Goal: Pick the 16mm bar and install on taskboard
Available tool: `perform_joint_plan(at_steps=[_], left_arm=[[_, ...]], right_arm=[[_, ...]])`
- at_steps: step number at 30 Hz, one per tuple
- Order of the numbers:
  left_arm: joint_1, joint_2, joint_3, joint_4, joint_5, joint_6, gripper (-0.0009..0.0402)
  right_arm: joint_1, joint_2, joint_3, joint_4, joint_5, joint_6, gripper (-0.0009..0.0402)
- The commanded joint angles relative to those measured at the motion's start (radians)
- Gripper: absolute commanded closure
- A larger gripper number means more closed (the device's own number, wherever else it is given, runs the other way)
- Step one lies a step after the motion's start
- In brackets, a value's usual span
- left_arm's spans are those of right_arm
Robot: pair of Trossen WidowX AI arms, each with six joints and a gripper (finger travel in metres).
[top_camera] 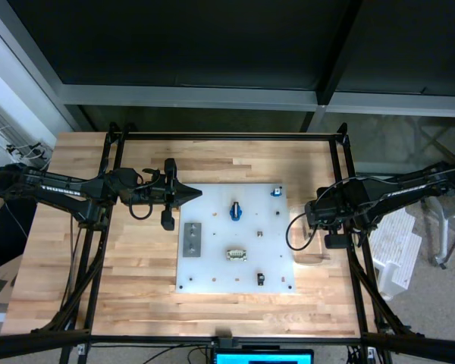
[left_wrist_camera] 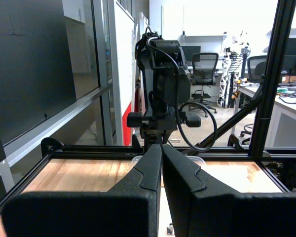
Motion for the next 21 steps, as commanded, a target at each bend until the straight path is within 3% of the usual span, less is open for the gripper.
perform_joint_plan(at_steps=[1, 12, 21], left_arm=[[0.0, 0.0, 0.0, 0.0, 0.0, 0.0, 0.0393], [0.0, 0.0, 0.0, 0.0, 0.0, 0.0, 0.0393], [0.0, 0.0, 0.0, 0.0, 0.0, 0.0, 0.0393]], right_arm=[[0.016, 0.0, -0.03, 0.009, 0.001, 0.021, 0.038], [0.057, 0.0, -0.082, 0.067, 0.002, 0.064, 0.0336], [0.098, 0.0, -0.094, 0.093, 0.004, 0.114, 0.027]])
